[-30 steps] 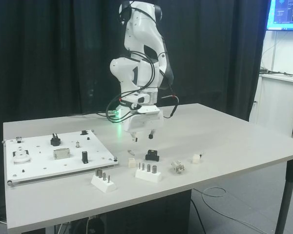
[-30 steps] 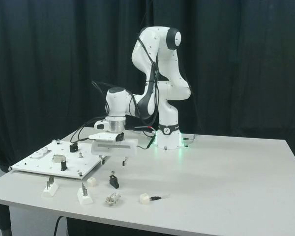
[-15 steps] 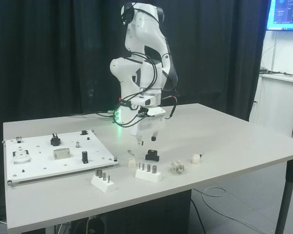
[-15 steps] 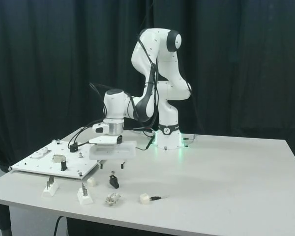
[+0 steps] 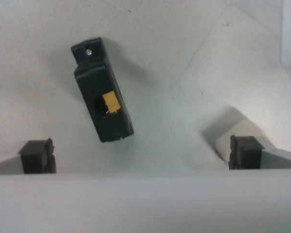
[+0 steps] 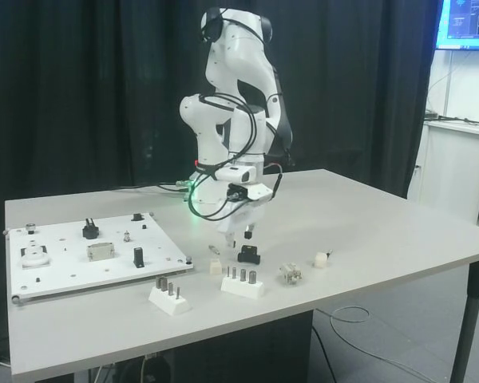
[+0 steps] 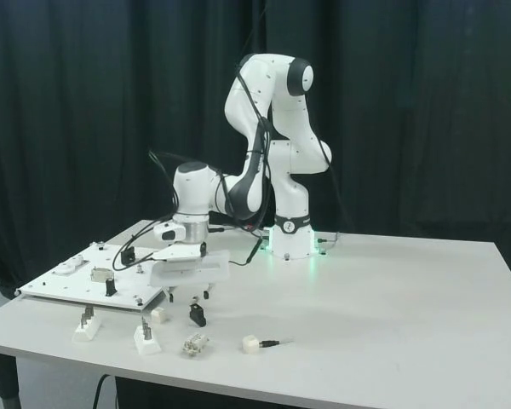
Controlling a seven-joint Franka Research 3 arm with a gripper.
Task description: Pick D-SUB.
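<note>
The D-SUB, a small metal connector (image 6: pixel 290 273), lies near the table's front edge, seen in the second room view as the D-SUB (image 7: pixel 194 345). It does not show in the wrist view. My gripper (image 6: pixel 238 236) hangs low over a black block (image 6: pixel 248 255), to the left of and behind the connector. Its two fingers are open with nothing between them. In the wrist view the gripper (image 5: pixel 140 153) shows both black fingertips (image 5: pixel 36 155) wide apart, and the black block (image 5: pixel 103 92) lies on the table just ahead of them.
A small white cube (image 6: pixel 215 266) lies next to the black block. Two white holders with metal pins (image 6: pixel 242 281) (image 6: pixel 169 297) stand at the front. A white piece with a thin pin (image 6: pixel 322 258) lies right of the connector. A white assembly plate (image 6: pixel 64 271) fills the left side.
The gripper has turned about its axis, moved down and shifted a little toward the black block. Nothing on the table has moved.
</note>
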